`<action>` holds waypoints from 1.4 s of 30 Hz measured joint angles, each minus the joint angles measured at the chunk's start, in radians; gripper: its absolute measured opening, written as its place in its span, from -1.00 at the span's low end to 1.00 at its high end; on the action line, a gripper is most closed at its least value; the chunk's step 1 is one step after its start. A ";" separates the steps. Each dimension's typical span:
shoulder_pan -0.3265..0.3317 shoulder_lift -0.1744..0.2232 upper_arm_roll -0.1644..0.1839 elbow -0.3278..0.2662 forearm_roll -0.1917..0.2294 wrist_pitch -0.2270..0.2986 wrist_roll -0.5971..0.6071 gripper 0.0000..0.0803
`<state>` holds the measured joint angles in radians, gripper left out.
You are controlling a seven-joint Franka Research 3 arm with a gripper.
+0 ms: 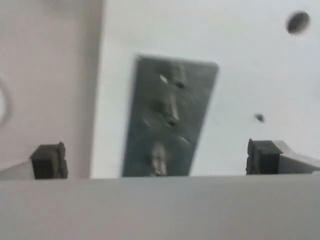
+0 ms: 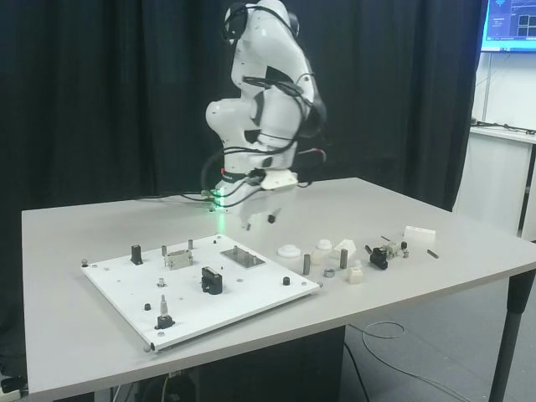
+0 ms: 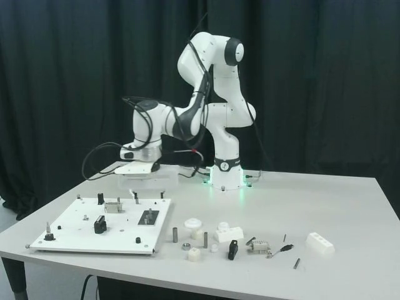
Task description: Remove square peg 3.
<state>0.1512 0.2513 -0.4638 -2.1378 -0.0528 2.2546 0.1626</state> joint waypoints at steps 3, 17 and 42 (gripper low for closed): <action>-0.024 -0.006 -0.015 -0.013 0.000 0.018 -0.039 0.99; -0.085 -0.011 -0.107 -0.046 0.006 0.086 -0.194 0.99; -0.201 -0.007 -0.203 -0.171 0.058 0.212 -0.425 0.99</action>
